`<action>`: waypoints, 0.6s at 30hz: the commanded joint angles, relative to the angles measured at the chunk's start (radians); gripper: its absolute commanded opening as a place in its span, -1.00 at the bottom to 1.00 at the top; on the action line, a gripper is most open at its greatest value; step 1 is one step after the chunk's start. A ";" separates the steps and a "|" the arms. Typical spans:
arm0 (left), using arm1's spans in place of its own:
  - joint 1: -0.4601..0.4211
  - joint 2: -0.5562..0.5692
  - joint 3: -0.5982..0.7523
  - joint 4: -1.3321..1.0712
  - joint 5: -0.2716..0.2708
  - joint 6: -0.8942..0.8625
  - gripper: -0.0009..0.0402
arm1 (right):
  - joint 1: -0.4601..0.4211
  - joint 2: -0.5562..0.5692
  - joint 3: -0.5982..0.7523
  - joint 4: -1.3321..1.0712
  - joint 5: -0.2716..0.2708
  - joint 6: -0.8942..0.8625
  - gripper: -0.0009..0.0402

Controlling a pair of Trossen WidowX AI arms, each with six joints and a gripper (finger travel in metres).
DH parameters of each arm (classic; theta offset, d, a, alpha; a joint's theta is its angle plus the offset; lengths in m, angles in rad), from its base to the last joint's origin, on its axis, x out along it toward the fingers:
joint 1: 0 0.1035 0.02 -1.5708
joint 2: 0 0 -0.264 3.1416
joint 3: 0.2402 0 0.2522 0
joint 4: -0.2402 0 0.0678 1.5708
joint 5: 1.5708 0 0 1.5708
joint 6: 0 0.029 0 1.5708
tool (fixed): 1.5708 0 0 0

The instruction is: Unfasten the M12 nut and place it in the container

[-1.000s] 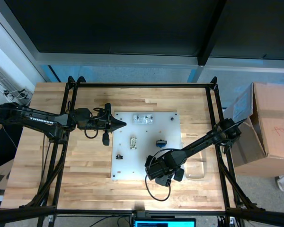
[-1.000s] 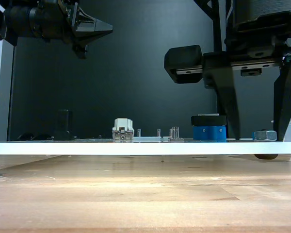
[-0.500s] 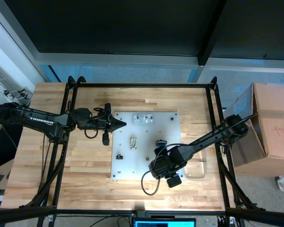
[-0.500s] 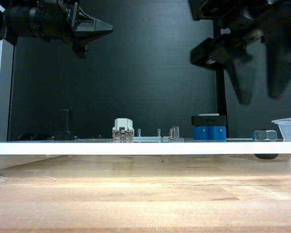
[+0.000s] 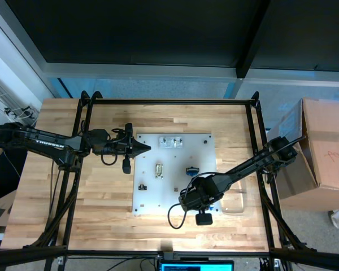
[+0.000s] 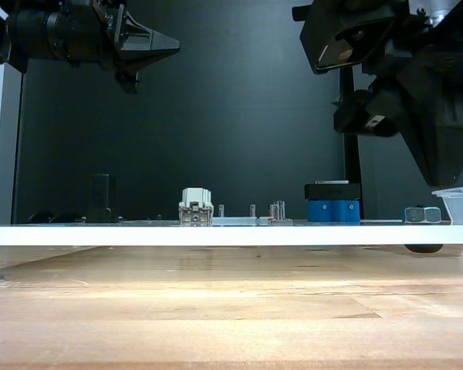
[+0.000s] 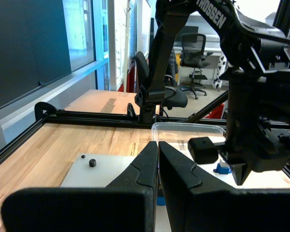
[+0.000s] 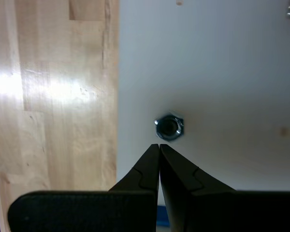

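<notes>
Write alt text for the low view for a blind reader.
The silver nut sits low on the white board beside the clear container, held by neither gripper; whether it is on its stud cannot be told. The right gripper, shut, hangs above it; the left gripper, shut, is high at left.

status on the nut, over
Left gripper shut, high over board's left edge. Right gripper shut, empty, above nut. Nut on board, outside container; cannot tell if on its stud.
</notes>
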State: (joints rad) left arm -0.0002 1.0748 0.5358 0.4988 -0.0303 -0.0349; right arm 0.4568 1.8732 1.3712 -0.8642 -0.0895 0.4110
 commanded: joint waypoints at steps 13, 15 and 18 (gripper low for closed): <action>0.000 0.000 0.000 0.000 0.000 0.000 -0.96 | 0.010 0.034 -0.014 0.025 -0.009 -0.011 -0.96; 0.000 0.000 0.000 0.000 0.000 0.000 -0.96 | 0.008 0.034 -0.015 0.023 -0.002 -0.012 -0.96; 0.000 0.000 0.000 0.000 0.000 0.000 -0.96 | 0.008 0.028 -0.009 -0.029 0.166 0.004 -0.96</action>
State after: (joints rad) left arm -0.0002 1.0748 0.5358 0.4988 -0.0303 -0.0353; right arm 0.4641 1.9072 1.3563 -0.8627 -0.0200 0.4034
